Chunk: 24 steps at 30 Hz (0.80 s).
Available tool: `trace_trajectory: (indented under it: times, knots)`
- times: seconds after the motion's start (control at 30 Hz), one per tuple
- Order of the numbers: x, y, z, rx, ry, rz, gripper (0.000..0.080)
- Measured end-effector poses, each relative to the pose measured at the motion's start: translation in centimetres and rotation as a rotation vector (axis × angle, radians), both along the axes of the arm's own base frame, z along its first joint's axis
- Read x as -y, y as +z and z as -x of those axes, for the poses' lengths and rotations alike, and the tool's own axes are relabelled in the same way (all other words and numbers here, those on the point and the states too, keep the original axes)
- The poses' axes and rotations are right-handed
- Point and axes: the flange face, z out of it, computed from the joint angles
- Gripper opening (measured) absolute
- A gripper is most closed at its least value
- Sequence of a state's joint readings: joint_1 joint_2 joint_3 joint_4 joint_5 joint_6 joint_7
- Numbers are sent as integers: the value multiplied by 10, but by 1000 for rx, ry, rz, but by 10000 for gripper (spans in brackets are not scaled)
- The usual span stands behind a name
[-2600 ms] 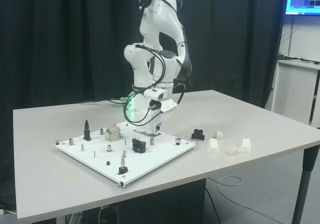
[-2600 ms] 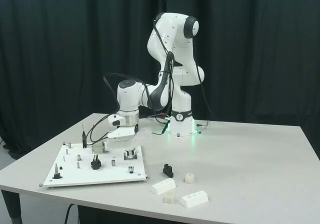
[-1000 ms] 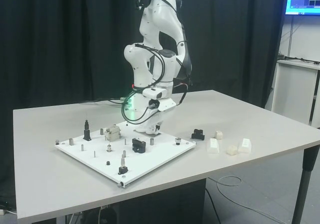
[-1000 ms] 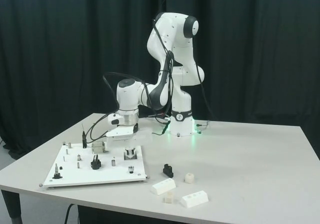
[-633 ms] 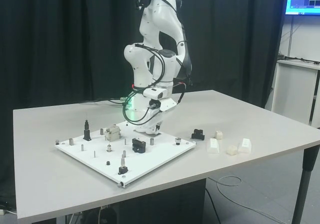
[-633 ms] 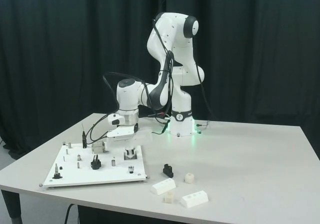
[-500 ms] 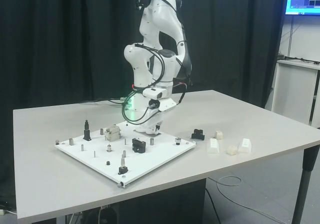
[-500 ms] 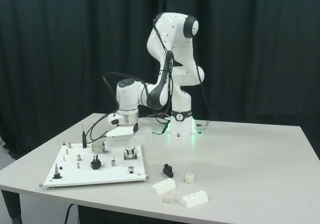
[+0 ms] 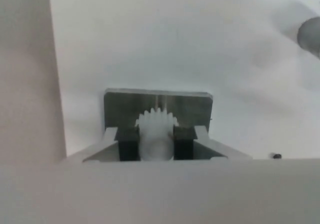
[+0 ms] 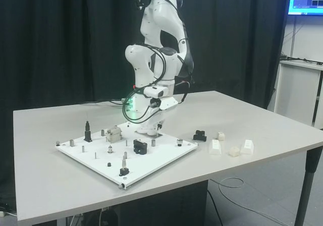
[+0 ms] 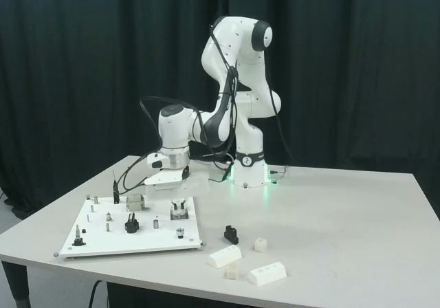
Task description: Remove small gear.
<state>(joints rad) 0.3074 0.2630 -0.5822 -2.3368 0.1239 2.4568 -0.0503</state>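
The two black fingers (image 9: 129, 143) are clenched on the small white gear (image 9: 156, 129), one on each side of it, and the gripper (image 9: 156, 145) holds it lifted just clear of the grey metal plate (image 9: 157, 105) directly beneath. That plate sits on the white assembly board (image 10: 146, 158), near the board's edge closest to the white arm's (image 11: 230, 81) base, with a black block (image 10: 140, 146) and several small pegs standing elsewhere on the board. Beyond the board, on the grey table (image 11: 344, 218), a black clip (image 11: 231, 235) lies just beside the board's corner, and a few white blocks (image 11: 267, 273) lie a little farther out.
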Motion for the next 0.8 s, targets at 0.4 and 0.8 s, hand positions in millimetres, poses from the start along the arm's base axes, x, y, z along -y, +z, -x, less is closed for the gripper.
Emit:
trace_trajectory:
  times: [0.4,0.8]
  knots:
    - [-2,29,-9,-12,34,-18,137]
    - [-3,45,-11,-13,82,-13,137]
